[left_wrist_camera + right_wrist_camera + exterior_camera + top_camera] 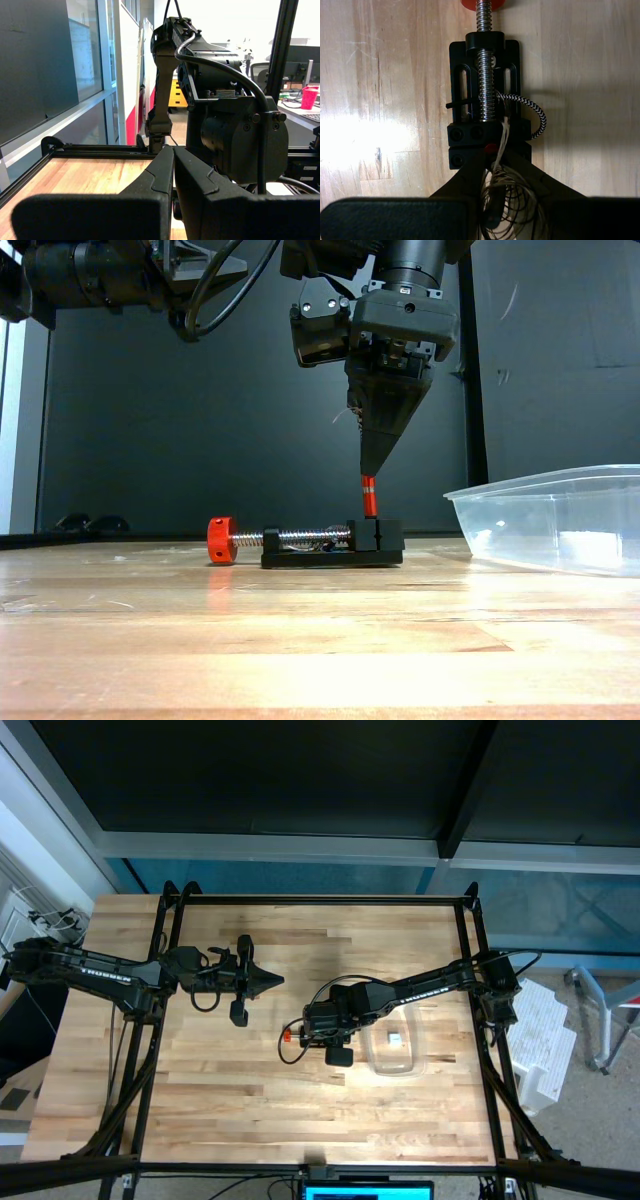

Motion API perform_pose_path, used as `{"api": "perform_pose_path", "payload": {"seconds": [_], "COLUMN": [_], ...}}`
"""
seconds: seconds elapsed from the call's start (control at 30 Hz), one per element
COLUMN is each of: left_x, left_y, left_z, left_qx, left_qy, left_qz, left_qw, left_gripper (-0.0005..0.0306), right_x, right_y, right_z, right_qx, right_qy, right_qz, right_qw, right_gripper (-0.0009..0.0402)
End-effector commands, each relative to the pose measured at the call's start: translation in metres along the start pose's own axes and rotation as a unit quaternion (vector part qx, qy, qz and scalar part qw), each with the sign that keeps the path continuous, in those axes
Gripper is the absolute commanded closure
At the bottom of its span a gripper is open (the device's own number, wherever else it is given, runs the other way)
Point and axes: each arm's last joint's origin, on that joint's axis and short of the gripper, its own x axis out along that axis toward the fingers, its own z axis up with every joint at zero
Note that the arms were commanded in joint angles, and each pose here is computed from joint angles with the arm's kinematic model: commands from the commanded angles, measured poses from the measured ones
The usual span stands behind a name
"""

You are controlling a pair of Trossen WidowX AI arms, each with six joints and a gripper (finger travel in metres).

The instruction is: Pick the rca connector and install on the hub

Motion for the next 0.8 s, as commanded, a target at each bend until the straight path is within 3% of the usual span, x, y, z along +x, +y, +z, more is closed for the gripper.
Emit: {"api": "perform_pose_path", "payload": {"seconds": [0.03,0.23,0.63,0.7,0.8], "left_x": [0.000,0.000,0.000,0.000,0.000], "left_y": [0.000,0.000,0.000,0.000,0.000], "left_z": [0.000,0.000,0.000,0.000,0.000], "left_qx": [0.000,0.000,0.000,0.000,0.000], "left_qy": [0.000,0.000,0.000,0.000,0.000], "left_qz": [0.000,0.000,0.000,0.000,0.000], "left_qw": [1.000,1.000,1.000,1.000,1.000], "left_gripper": [0.0300,0.0300,0.0300,0.0300,0.0300], "right_x": [0.001,-0.002,-0.024,-0.027,-0.032], "right_y": [0.000,0.000,-0.002,-0.004,-0.006], "right_z": [0.000,0.000,-0.003,-0.006,-0.014], "right_qx": [0.000,0.000,0.005,0.005,0.006], "right_qy": [0.001,-0.004,-0.027,-0.031,-0.037], "right_qz": [0.000,0.001,0.004,-0.006,-0.008], "right_qw": [1.000,1.000,1.000,0.999,0.999], "right_gripper": [0.0393,0.0372,0.0266,0.0252,0.0233]}}
